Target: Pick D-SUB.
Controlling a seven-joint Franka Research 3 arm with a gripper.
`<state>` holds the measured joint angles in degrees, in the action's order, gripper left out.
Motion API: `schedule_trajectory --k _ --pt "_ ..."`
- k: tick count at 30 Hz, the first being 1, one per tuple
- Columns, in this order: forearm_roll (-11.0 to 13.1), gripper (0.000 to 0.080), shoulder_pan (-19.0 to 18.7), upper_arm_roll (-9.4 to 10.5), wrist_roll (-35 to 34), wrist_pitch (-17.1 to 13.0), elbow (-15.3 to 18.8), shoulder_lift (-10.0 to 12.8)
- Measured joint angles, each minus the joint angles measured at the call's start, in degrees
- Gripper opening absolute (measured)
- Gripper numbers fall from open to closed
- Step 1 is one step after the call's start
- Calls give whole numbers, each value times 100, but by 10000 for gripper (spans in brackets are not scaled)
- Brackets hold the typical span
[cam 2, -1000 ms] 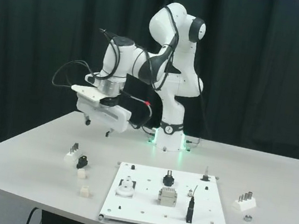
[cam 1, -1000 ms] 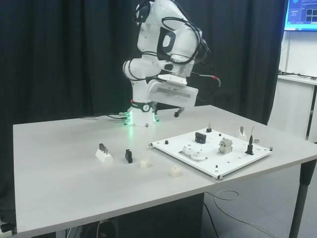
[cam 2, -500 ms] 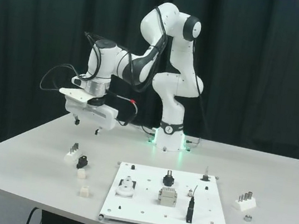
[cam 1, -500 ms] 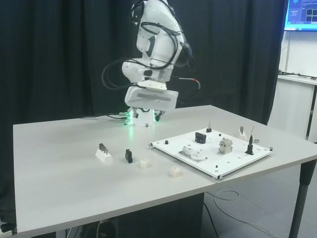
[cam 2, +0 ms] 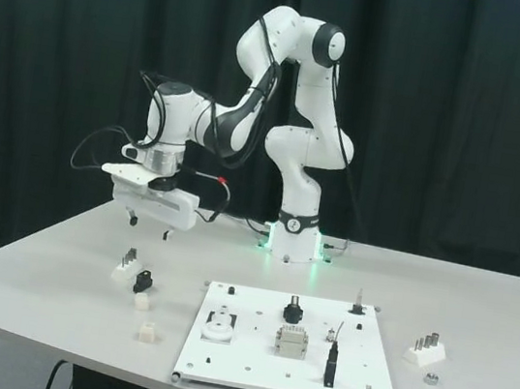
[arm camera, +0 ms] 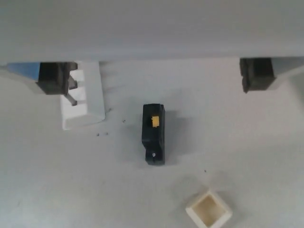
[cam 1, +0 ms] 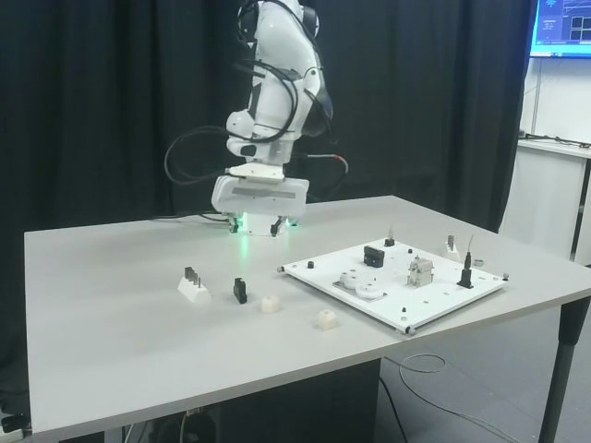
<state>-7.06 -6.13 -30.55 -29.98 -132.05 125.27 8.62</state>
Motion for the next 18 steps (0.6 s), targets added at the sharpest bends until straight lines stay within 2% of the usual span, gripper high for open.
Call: schedule_trajectory --k 12,18 --pt "331 800 67 -93 345 -896 636 -5" --pt "485 800 68 -127 382 -1115 754 52"
